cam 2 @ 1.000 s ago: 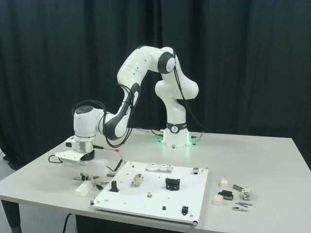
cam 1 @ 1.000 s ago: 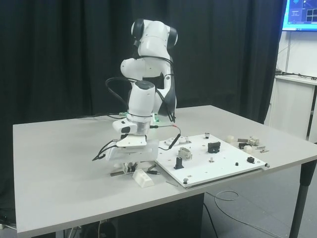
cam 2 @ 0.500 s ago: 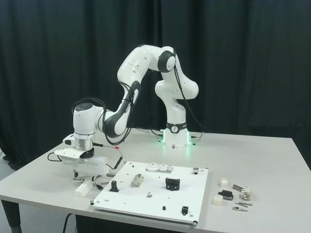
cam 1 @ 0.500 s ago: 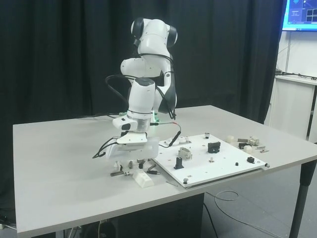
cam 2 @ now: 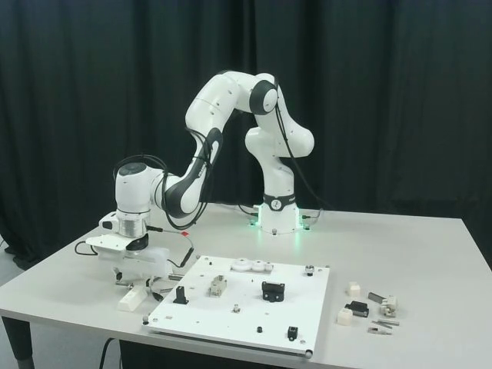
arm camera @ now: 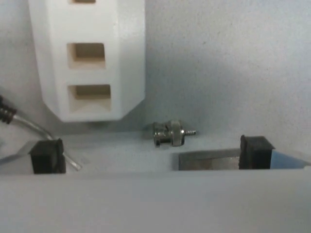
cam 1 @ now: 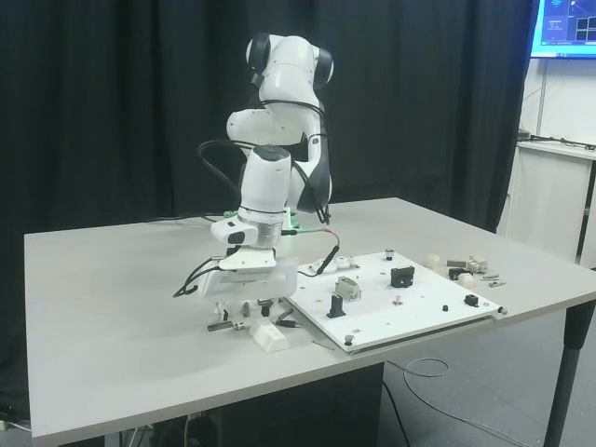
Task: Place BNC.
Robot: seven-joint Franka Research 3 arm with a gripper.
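Observation:
In the wrist view a small metal BNC connector point(arm camera: 168, 134) lies on its side on the grey table, apart from both fingers. My gripper point(arm camera: 150, 154) is open, its two black pads point(arm camera: 255, 151) spread wide on either side of the connector and touching nothing. A white block with square slots point(arm camera: 87, 58) lies just beyond the connector. From the room views the gripper point(cam 1: 244, 312) point(cam 2: 134, 278) hangs a little above the table, beside the white block point(cam 1: 268, 335) point(cam 2: 132, 298) and off the near corner of the white assembly board point(cam 1: 410, 312) point(cam 2: 246, 311).
The board carries several small black and grey fixtures. Loose small parts point(cam 1: 466, 267) point(cam 2: 369, 307) lie on the table past the board's far side. A thin cable point(arm camera: 29, 127) runs by one finger. The arm's base point(cam 2: 278, 219) stands at the back of the table.
The gripper has risen a little from the table over the last second. The BNC connector lies on the table, not held.

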